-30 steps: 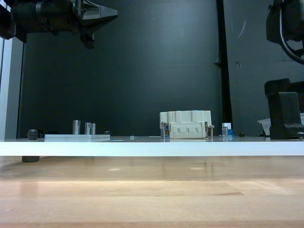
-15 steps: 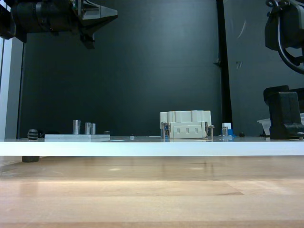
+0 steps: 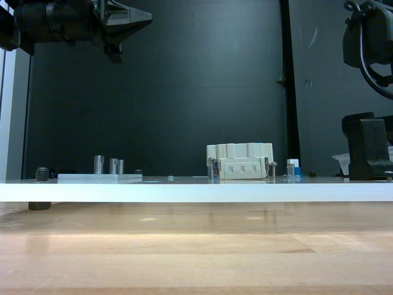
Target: Pick the HAN10E connector and install in the HAN10E hub
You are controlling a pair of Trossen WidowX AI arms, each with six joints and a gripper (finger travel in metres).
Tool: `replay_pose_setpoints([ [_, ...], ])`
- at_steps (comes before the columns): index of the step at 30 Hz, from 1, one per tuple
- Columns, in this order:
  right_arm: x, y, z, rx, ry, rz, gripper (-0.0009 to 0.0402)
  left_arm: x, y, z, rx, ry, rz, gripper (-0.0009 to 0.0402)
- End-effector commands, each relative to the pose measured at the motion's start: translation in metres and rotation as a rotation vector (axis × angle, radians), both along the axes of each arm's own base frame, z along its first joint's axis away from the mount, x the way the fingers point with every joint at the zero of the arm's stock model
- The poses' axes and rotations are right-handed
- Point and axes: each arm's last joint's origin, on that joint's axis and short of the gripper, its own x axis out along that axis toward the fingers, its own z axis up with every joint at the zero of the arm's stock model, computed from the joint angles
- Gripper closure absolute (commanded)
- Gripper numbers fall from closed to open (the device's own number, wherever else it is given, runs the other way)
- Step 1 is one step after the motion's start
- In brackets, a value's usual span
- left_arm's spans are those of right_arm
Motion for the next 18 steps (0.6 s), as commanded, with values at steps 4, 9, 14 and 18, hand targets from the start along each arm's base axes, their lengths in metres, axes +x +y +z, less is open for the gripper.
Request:
replay_pose_setpoints([
  [4, 0.000, -0.001, 0.020, -0.018, -0.018, -0.003, 0.0355, 0.000, 0.000, 0.000, 0.000, 0.000, 0.000, 0.0393],
  [9, -0.001, -0.002, 0.047, -0.038, -0.024, -0.005, 0.0359, 0.000, 0.000, 0.000, 0.000, 0.000, 0.000, 0.0393],
  [14, 0.002, -0.001, 0.076, -0.029, -0.058, -0.008, 0.0359, 0.000, 0.000, 0.000, 0.000, 0.000, 0.000, 0.0393],
  [18, 0.008, -0.004, 0.094, -0.055, -0.125, -0.070, 0.0359, 0.000, 0.000, 0.000, 0.000, 0.000, 0.000, 0.0393],
])
